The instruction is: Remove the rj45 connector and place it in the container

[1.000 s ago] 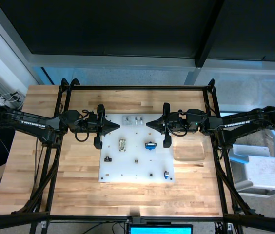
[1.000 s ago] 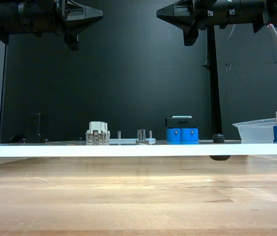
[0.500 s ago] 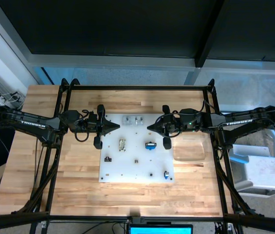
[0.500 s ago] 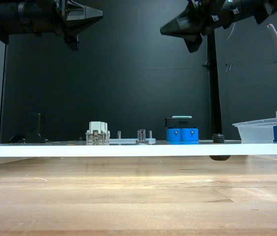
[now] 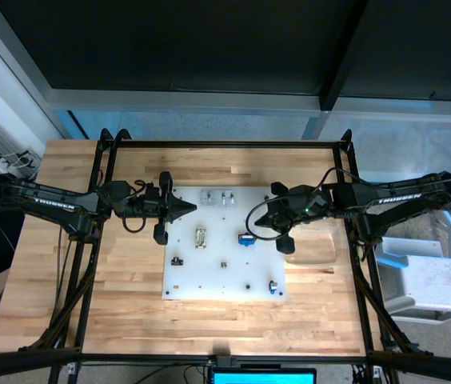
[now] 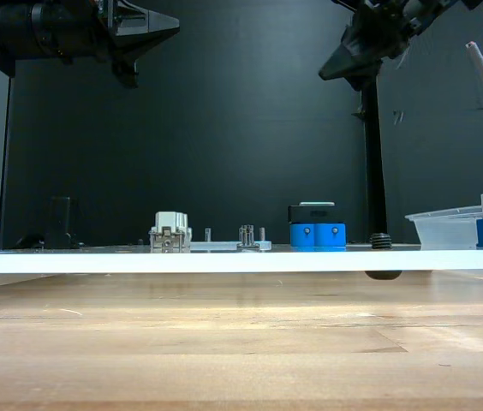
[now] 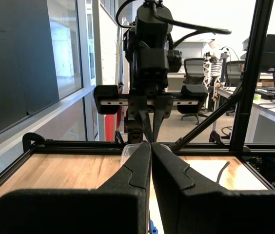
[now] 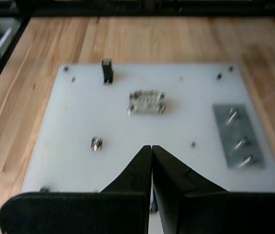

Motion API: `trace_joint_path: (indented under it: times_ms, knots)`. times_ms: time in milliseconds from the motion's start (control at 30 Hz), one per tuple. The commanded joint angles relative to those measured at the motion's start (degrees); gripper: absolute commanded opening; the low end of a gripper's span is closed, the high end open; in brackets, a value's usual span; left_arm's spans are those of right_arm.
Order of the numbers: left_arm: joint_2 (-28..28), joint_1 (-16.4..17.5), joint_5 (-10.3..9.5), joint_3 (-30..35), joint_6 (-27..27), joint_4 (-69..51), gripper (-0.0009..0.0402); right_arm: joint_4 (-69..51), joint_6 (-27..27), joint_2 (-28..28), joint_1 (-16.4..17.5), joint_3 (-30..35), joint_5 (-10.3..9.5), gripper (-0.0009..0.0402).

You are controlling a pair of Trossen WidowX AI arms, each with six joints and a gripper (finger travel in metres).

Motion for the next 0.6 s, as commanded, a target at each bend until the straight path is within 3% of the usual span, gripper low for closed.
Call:
trace_joint_path:
  times_ms: [33,133,233,600]
  knots:
    - [0.00,0.02,0.02,0.00,0.00,0.00,0.0000,-3.17,1.70,0.00,0.57,0.17,0.09,0.0000]
    - [0.00,0.02,0.02,0.00,0.00,0.00,0.0000,-6.38,2.86,0.00,1.01,0.35,0.79,0.0000]
    - [0.00,0.00,0.02,0.00,0.00,0.00,0.0000,-9.57,4.35,0.00,1.97,0.81,3.08,0.0000]
    - [0.00,0.00,0.02,0.00,0.00,0.00,0.0000,-16.09,9.88,1.27,6.12,0.83,3.26,0.0000]
